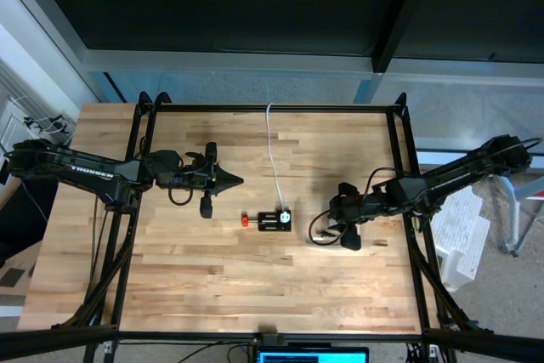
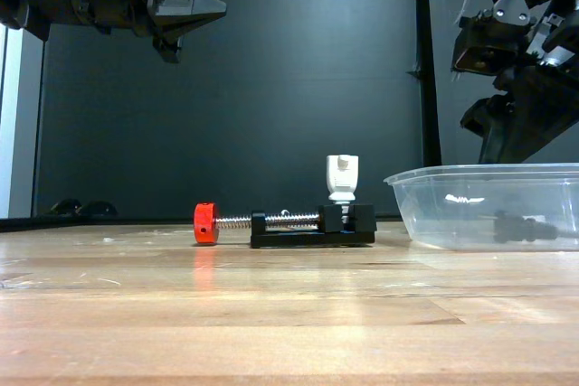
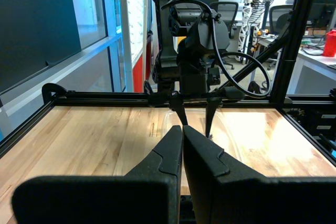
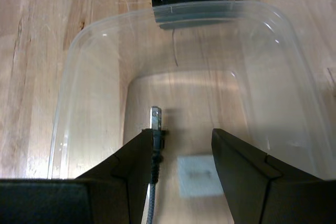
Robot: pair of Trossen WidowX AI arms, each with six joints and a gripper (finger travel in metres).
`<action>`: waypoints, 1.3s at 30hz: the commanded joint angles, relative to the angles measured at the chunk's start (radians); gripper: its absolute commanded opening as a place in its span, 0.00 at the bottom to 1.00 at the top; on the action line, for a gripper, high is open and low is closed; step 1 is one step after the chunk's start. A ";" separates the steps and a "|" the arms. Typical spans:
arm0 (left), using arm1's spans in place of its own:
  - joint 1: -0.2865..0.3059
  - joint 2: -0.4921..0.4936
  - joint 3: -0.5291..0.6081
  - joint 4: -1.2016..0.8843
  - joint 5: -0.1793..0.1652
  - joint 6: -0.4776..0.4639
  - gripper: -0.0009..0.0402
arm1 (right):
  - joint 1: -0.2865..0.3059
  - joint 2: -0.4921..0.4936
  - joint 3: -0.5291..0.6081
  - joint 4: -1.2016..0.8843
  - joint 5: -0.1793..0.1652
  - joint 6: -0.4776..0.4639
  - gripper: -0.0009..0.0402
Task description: Remove the power plug from the receptacle and place in the container
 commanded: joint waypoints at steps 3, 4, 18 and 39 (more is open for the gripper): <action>0.000 0.000 0.000 0.000 0.000 0.000 0.02 | 0.000 -0.022 0.036 -0.073 0.000 0.005 0.39; 0.000 0.000 0.000 0.000 0.000 0.000 0.02 | 0.000 -0.026 0.042 -0.082 0.001 0.003 0.39; 0.000 0.000 0.000 0.000 0.000 0.000 0.02 | -0.026 -0.081 0.085 -0.068 0.061 -0.062 0.39; 0.000 0.000 0.000 0.000 0.000 0.000 0.02 | -0.246 -0.113 0.178 0.341 -0.005 -0.303 0.22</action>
